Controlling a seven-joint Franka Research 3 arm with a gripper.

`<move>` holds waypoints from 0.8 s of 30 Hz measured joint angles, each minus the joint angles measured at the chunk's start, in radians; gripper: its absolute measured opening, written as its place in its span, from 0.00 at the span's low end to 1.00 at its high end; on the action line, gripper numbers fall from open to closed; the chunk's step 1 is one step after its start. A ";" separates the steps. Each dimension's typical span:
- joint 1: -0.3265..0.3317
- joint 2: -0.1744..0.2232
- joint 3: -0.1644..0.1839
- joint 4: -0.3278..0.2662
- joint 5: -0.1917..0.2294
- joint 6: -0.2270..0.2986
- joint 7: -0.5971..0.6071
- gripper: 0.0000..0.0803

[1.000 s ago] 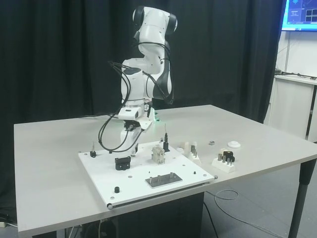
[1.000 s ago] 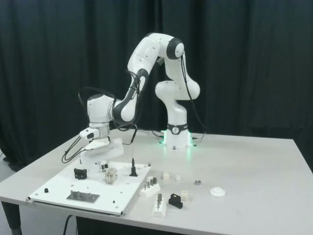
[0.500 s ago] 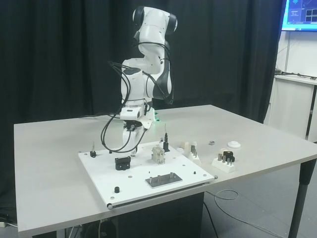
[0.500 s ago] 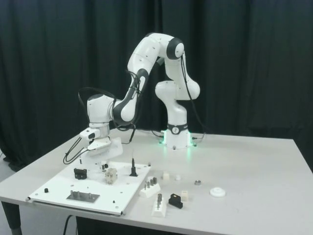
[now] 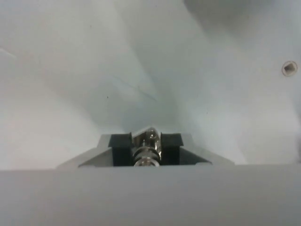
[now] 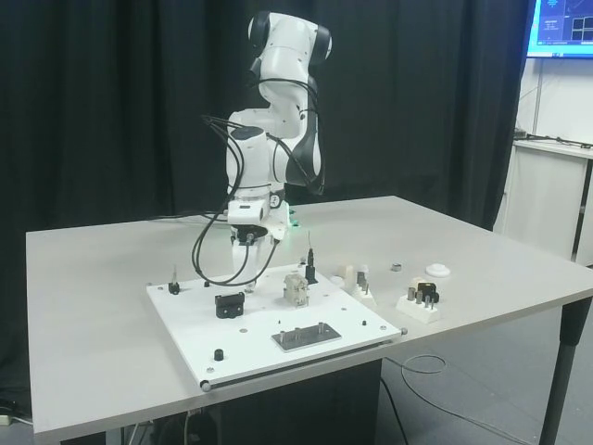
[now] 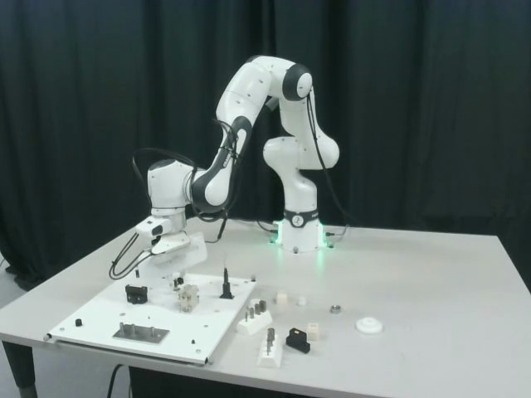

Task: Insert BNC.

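Observation:
My gripper [image 5: 146,151] is shut on a metal BNC connector [image 5: 147,140], which sits between the two black finger pads [image 5: 120,149]. In the room views the gripper [image 6: 246,237] [image 7: 168,246] hangs above the back edge of the white board [image 6: 264,329] [image 7: 98,320], tilted. A black cable [image 6: 208,264] loops down from it. On the board, below and in front of the gripper, stand a small grey block [image 6: 296,286] [image 7: 188,297] and a black holder [image 6: 229,303] [image 7: 136,293]. The wrist view shows only bare white board [image 5: 197,84] under the connector.
A black upright post [image 6: 310,267] [image 7: 225,284] and a flat metal plate [image 6: 306,336] [image 7: 141,332] are on the board. White part holders [image 6: 419,301] [image 7: 253,319] and small loose parts lie on the grey table beside it. The arm's base [image 7: 300,232] glows green.
The gripper has risen and drawn back from the board toward the arm's base, with the connector still held. The cable loop has lifted with it.

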 joint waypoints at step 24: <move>0.000 0.000 0.000 0.000 -0.001 -0.002 -0.082 0.16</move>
